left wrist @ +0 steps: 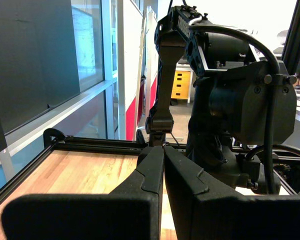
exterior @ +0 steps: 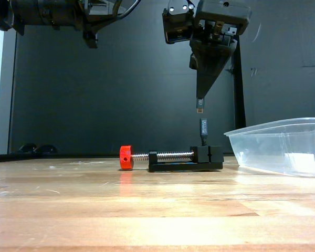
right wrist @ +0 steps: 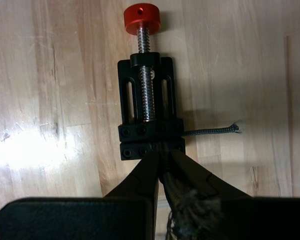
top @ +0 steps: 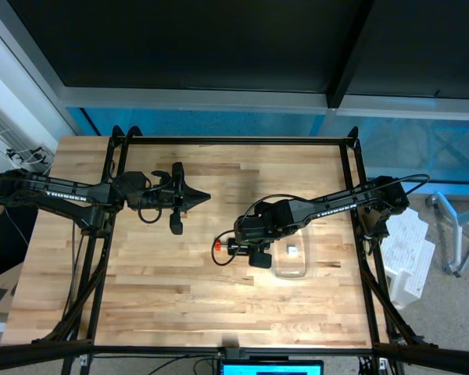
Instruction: Pick the usb-c connector and install on the hub
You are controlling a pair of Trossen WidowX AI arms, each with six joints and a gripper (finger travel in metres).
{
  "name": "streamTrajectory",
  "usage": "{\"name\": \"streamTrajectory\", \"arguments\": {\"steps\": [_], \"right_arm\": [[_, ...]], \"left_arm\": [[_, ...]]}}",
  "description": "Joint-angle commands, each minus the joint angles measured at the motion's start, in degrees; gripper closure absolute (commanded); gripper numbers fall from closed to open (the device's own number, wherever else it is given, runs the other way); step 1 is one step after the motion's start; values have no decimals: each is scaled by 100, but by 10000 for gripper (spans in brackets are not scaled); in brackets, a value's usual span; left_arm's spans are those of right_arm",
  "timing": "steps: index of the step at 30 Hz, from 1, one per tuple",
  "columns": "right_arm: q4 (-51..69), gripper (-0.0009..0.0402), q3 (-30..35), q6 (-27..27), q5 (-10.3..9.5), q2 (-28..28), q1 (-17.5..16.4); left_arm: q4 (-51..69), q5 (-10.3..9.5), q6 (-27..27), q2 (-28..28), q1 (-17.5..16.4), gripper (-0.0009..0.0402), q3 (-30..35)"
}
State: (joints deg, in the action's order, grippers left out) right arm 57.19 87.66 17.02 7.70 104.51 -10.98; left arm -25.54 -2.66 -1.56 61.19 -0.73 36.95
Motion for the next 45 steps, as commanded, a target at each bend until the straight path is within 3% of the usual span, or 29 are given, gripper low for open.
{"name": "streamTrajectory", "arguments": {"steps": [1, 33, 45], "right_arm": [[-24, 393, -9, 2, -2, -2, -4], [-284, 393, -249, 4, 0, 31, -15], [-745, 393, -625, 20, -22, 31, -17]], "left_arm": [[0, 2, 2, 2, -2, 393, 2], [0, 0, 2, 2, -2, 393, 2], [0, 0, 2, 2, 0, 393, 2]]}}
